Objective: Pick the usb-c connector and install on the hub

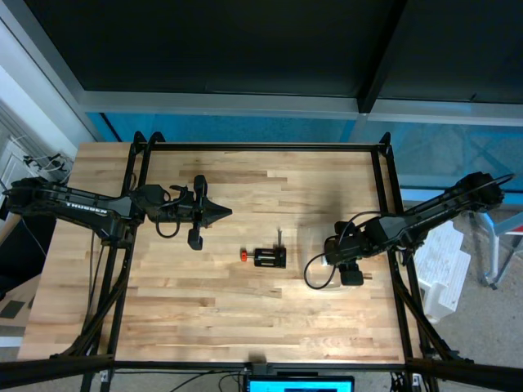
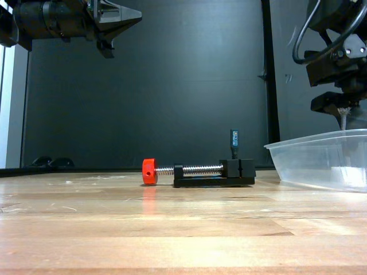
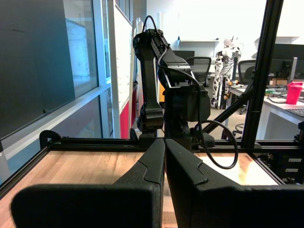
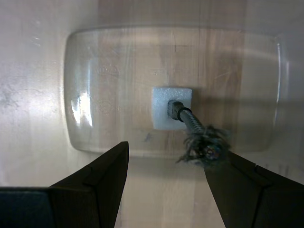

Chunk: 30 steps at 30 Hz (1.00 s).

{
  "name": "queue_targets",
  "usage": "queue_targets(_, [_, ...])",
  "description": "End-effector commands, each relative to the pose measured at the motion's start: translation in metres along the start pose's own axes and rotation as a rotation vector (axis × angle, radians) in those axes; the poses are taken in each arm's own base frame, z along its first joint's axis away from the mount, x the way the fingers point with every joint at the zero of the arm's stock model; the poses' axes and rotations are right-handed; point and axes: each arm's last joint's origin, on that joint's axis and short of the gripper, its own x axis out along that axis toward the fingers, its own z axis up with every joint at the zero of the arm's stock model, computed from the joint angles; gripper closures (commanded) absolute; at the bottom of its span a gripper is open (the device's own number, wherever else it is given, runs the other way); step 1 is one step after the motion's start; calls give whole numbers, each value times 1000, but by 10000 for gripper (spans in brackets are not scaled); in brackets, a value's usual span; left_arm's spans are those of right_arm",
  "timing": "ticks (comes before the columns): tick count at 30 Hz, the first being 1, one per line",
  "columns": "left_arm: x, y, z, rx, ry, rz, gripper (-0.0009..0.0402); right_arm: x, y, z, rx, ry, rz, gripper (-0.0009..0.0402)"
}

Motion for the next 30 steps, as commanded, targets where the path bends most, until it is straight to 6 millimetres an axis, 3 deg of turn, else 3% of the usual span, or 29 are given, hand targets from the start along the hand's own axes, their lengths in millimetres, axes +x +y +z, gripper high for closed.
queue_targets(1, [0,0,0,0,0,0,393,6,0,0,-4,26,-8,181])
queue_targets(30, [0,0,0,0,0,0,393,12,2,2,-6,31,-9,181])
